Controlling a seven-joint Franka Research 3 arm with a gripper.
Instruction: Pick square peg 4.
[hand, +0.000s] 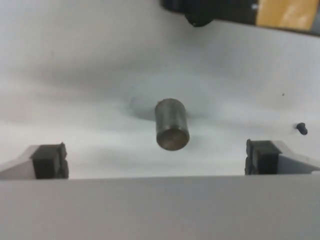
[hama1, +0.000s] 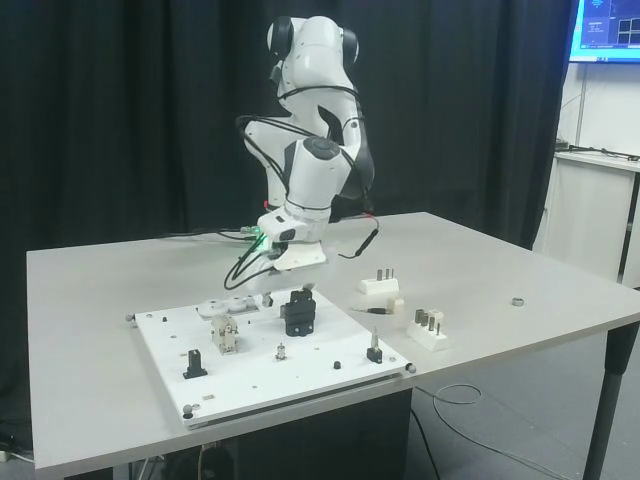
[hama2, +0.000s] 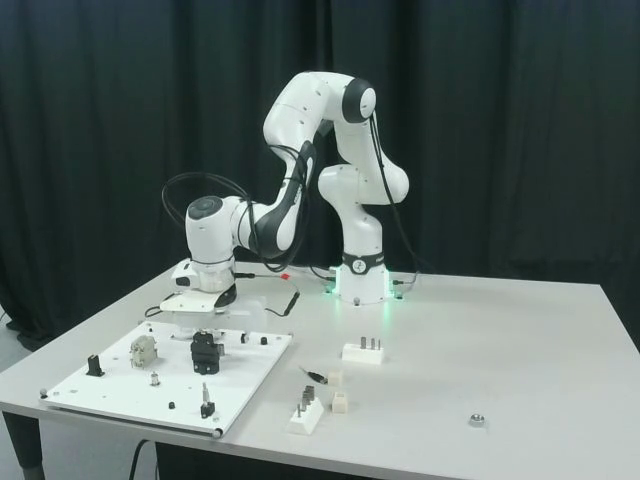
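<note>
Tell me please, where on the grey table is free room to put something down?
The table is bare on the wide stretch between the robot base and the small ring. It is crowded on the white board with its fixtures, under the gripper, and around the white peg holders beside it.

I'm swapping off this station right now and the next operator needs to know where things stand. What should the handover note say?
Gripper: open, empty, both fingers wide apart, poised over the white board.
Peg: stands upright on the board, between the fingers in the wrist view but not touched. It looks round there, not square, so check that it is the right one.
Done: the arm is over the board's far edge, roughly lined up above the peg.
Left: lower, shut on the peg, lift it out.
Two white peg holders sit on the grey table beside the board.
</note>
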